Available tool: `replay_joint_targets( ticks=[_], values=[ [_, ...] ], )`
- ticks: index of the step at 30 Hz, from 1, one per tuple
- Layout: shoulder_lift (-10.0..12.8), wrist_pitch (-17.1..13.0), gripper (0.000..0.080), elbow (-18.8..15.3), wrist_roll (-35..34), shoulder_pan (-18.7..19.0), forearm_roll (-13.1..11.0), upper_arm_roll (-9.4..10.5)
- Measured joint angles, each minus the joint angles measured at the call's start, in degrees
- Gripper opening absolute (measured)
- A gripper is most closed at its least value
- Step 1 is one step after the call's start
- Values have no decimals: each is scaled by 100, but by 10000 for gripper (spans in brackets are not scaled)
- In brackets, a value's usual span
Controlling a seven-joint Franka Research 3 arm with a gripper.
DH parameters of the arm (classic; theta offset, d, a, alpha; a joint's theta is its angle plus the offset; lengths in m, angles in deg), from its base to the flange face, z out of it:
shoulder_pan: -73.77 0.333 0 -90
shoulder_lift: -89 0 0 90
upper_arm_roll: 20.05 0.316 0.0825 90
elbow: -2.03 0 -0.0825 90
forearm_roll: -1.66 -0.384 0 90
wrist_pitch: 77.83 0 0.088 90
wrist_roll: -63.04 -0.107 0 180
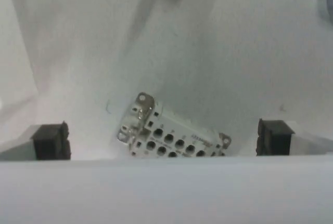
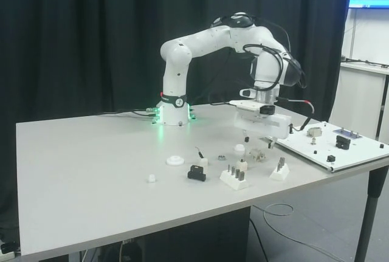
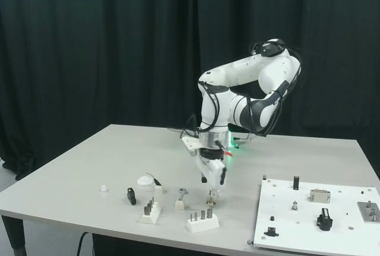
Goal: Pick waterproof.
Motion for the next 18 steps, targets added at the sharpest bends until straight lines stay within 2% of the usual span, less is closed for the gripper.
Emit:
replay_joint_targets(
  ticks=[11,18],
  values=[
    [-12,330,800,-114,1803,117,-7,-127],
    [-15,374,800,-230,3040,265,-7,-181]
  ],
)
